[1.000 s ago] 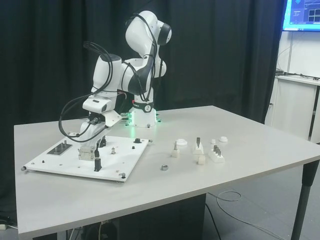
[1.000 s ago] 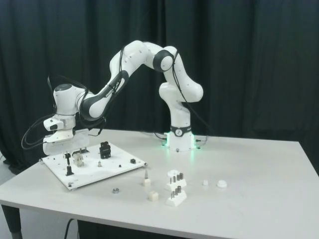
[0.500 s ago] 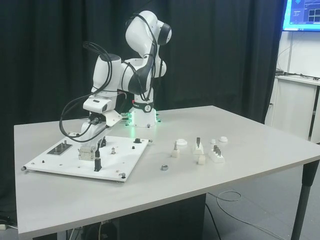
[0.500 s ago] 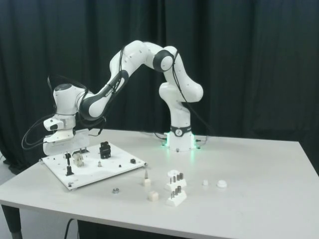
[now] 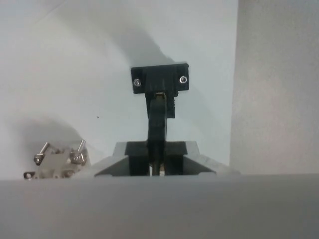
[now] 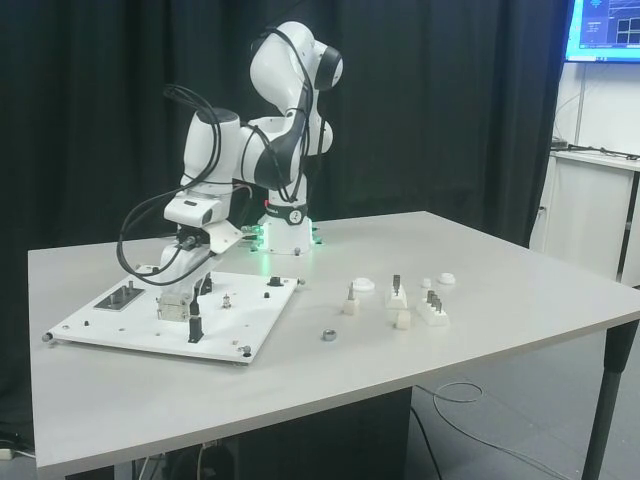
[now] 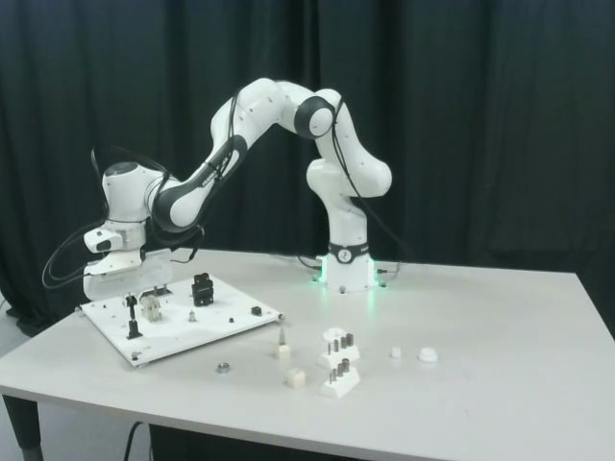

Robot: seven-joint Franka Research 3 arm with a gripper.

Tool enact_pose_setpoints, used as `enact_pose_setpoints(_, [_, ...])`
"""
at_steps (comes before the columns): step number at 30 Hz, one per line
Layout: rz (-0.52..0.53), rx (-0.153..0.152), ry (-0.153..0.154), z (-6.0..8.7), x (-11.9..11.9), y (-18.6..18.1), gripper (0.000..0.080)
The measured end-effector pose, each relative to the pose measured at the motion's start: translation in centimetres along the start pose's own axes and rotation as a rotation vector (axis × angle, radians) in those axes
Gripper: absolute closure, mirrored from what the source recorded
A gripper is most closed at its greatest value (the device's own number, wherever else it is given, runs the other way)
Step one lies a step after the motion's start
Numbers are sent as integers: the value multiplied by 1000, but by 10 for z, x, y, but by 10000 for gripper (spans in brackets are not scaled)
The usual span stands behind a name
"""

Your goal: Insert USB.

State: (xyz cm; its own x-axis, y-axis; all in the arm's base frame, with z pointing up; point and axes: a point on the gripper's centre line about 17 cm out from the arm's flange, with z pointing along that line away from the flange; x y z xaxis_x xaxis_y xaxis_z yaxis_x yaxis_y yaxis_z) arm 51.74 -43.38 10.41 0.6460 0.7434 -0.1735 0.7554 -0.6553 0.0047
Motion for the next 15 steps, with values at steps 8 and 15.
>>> enact_pose_setpoints(8, [-4, -1, 9, 0, 1, 0, 742])
enact_pose_setpoints(15, [-6, -2, 13, 1, 2, 1, 742])
